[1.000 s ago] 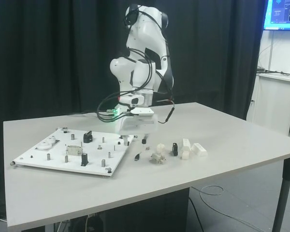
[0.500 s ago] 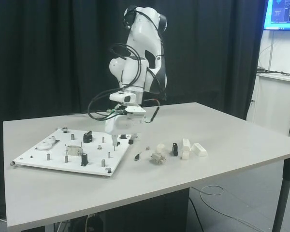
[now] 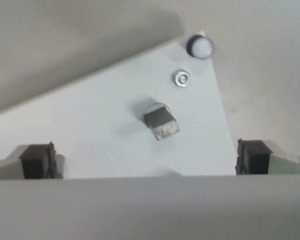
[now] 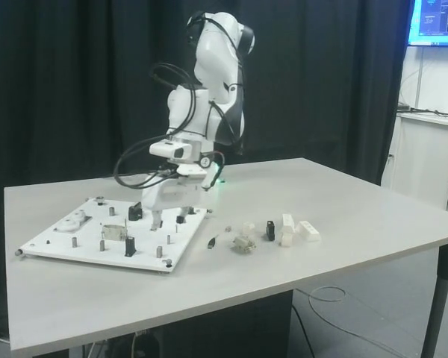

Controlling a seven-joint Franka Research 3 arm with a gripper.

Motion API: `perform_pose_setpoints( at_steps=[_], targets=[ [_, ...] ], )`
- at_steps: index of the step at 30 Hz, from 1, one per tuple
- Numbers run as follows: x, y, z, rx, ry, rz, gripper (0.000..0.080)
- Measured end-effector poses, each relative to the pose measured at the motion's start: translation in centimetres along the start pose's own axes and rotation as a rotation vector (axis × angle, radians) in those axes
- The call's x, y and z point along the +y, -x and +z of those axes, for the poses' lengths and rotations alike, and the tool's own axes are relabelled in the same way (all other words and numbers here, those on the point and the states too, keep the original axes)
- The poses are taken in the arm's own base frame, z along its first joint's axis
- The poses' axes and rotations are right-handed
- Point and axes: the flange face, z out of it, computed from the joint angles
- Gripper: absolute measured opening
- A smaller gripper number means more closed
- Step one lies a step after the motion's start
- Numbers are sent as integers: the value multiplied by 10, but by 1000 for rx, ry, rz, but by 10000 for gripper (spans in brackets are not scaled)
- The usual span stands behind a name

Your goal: Remove square peg 4.

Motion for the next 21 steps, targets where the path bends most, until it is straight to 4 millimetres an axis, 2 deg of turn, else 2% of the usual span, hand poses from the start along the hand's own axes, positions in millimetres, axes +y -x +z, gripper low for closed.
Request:
perform_pose_setpoints(
  at_steps=[7, 21],
  targets=[
    [10, -8, 8, -44, -29, -13, 800],
    [32, -19, 26, -50, -69, -210, 800]
  ],
)
